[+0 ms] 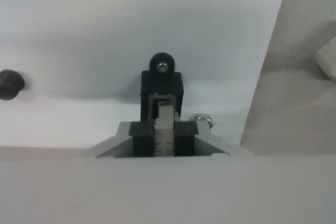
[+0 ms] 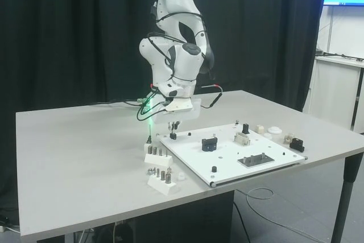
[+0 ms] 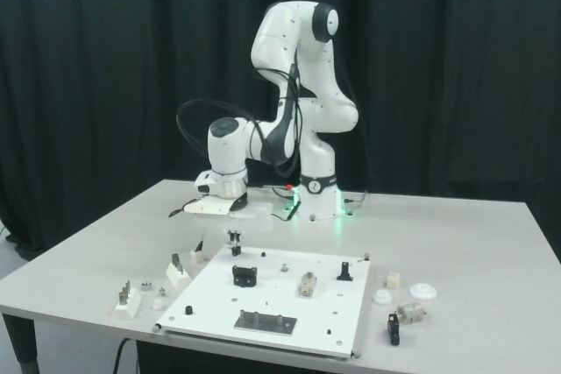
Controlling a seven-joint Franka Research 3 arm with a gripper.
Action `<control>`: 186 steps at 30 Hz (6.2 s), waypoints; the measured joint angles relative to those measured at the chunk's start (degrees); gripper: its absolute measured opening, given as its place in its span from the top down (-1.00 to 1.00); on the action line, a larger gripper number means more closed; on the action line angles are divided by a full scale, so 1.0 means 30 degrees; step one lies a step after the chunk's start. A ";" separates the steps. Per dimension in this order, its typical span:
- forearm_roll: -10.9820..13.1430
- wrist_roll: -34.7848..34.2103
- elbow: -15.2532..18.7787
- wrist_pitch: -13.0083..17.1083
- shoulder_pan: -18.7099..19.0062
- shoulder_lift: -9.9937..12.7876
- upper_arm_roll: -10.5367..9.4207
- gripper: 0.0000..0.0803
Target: Insert Ethernet.
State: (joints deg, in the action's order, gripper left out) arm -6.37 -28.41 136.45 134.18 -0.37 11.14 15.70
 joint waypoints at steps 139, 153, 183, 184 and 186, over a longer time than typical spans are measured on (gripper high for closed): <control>0.1388 0.0510 0.0543 0.1247 0.0116 0.0109 0.0356 0.81; 0.1355 0.1389 0.0473 0.1202 0.0156 -0.0004 0.0370 0.37; 0.1135 0.1260 0.0473 0.0247 0.0156 -0.1066 0.0549 -0.75; 0.1135 0.1243 0.0493 0.0250 0.0156 -0.1064 0.0557 -0.75; 0.1136 0.1226 0.0527 0.0254 0.0156 -0.1054 0.0578 -0.75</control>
State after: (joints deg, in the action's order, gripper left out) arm -2.97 -24.73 138.03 134.95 0.10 7.98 17.43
